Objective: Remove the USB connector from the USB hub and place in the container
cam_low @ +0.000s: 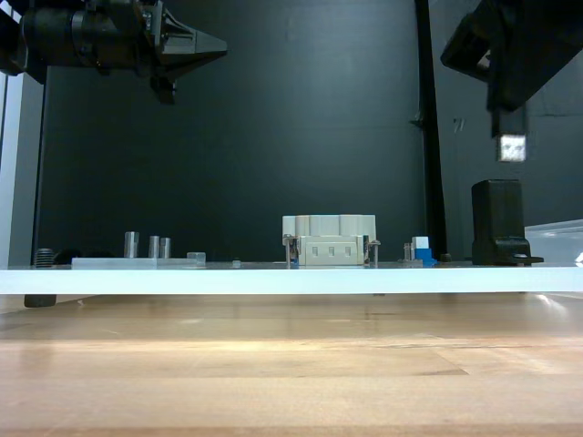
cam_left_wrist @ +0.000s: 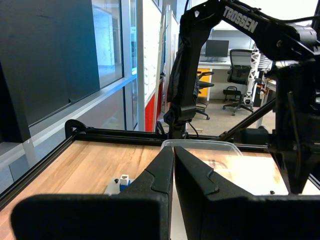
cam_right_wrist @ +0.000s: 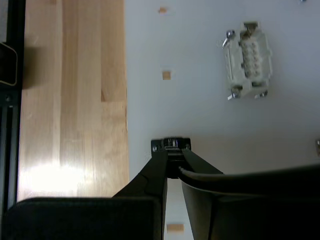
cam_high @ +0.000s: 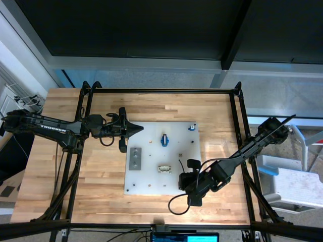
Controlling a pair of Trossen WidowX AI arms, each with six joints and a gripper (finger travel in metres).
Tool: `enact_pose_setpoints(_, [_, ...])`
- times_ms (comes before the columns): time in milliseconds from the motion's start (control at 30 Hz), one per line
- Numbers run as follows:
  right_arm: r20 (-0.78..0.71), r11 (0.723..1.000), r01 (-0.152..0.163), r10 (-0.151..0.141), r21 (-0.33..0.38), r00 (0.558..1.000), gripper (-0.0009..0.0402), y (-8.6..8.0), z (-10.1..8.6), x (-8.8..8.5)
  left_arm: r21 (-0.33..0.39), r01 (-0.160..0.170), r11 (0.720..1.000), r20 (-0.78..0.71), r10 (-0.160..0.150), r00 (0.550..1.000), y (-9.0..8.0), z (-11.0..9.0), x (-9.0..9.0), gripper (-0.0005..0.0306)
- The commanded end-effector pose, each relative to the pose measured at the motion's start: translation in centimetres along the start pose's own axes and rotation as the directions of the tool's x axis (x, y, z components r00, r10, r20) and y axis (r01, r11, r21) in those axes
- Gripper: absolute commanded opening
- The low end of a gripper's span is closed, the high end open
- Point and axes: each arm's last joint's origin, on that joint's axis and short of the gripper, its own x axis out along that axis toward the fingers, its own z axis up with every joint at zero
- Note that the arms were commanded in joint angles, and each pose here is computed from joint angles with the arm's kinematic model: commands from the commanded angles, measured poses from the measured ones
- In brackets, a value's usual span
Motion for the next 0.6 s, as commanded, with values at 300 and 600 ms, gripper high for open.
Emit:
enact_pose_setpoints(300, [-0.033,0.995,0.023,-0.020,0.098,0.999,0.0000,-2.4,-1.5,-3.9,0.000,0.000,1.000,0.000,0.000,1.000,0.0,0.0,0.0,0.0001])
enact_pose_setpoints(600, [-0.044,0.989,0.016,-0.009,0.147,0.999,0.0000,-4.6,-4.4,-5.1,0.000,0.000,1.000,0.000,0.000,1.000,0.0,0.0,0.0,0.0001])
